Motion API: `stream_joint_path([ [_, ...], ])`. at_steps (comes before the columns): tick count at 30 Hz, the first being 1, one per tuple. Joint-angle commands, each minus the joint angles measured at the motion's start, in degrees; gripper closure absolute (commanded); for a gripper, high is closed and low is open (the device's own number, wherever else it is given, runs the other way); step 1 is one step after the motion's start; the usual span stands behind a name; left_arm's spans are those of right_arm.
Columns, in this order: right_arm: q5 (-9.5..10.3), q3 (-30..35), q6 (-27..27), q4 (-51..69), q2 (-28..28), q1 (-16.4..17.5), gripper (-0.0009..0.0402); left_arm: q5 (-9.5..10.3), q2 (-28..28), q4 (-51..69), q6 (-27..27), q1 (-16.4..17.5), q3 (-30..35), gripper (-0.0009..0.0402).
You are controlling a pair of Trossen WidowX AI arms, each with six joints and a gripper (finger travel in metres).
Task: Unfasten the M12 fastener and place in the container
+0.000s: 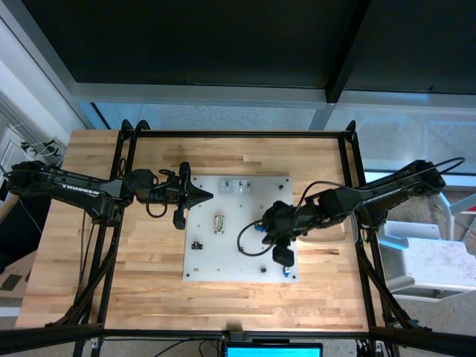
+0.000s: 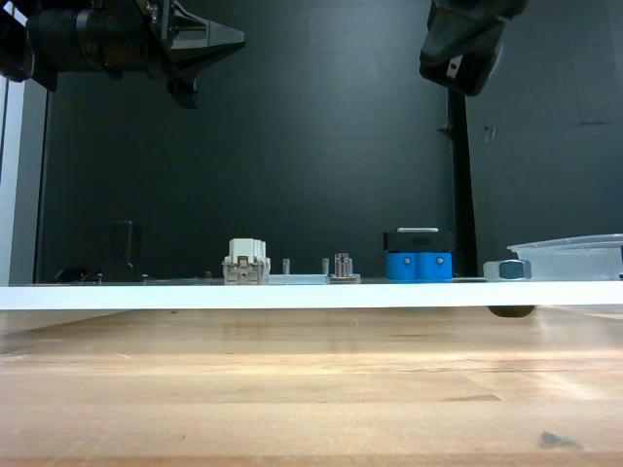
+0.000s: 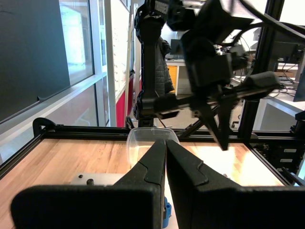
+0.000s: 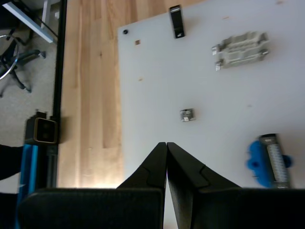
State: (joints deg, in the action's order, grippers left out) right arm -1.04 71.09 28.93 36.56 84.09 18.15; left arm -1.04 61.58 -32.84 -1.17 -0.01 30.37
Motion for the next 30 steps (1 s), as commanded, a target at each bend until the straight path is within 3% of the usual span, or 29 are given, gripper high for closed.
stream_joint_path([
  [1, -2.27, 3.9, 1.0, 3.7, 3.5, 1.3, 0.0393, 0.00, 0.0, 0.0, 0.0, 0.0, 0.0, 0.0393],
  [10, -2.32, 16.8, 5.6, 20.9, 14.5, 4.3, 0.0393, 0.00, 0.0, 0.0, 0.0, 0.0, 0.0, 0.0393],
  [17, -1.36, 24.0, 8.9, 27.2, 21.4, 6.4, 0.0393, 0.00, 0.0, 0.0, 0.0, 0.0, 0.0, 0.0393],
  [24, 0.98, 27.4, 11.6, 29.0, 25.6, 7.4, 0.0393, 0.00, 0.0, 0.0, 0.0, 0.0, 0.0, 0.0393],
  [30, 1.05, 28.9, 12.0, 30.4, 28.0, 7.9, 0.0393, 0.00, 0.0, 0.0, 0.0, 0.0, 0.0, 0.0393],
])
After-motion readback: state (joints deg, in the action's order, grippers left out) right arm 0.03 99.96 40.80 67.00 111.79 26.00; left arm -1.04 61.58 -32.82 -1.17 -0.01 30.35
